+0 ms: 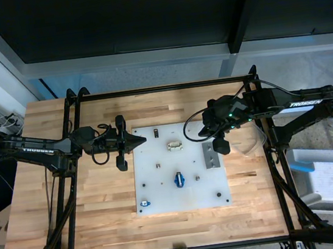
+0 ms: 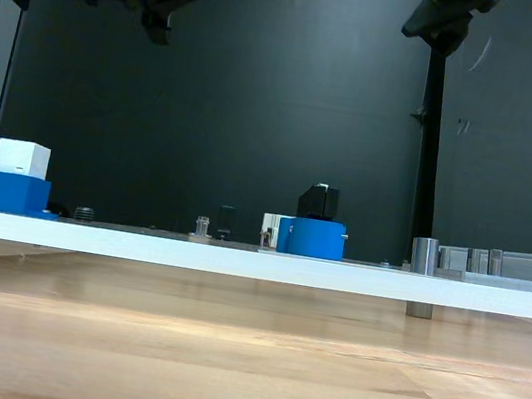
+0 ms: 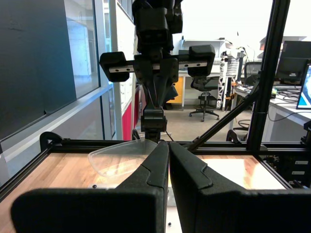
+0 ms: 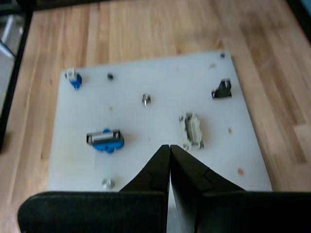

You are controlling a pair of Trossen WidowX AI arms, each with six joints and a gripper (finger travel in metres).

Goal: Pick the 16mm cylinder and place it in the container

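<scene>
The 16mm cylinder (image 1: pixel 197 179), a tiny, short, silvery-grey metal peg, stood upright and untouched on the flat white plastic board (image 1: pixel 165 206), just to the right of the larger blue part (image 1: pixel 178 179). As I judged it, nothing of the job was done yet: the pick, the carry and the drop were all left. The grey rectangular metal block (image 1: pixel 211 154) lay further back, near the board's right edge. Past that edge, on the pale wooden table (image 1: pixel 107 230), sat the container (image 1: pixel 250 143), a clear plastic tub with rounded walls and no peg that I could see in it. The right gripper (image 1: pixel 222 148) hung high over the block, its black jaws pressed together on nothing. The left gripper (image 1: pixel 139 140) hovered high at the board's left edge, jaws likewise closed and empty.
</scene>
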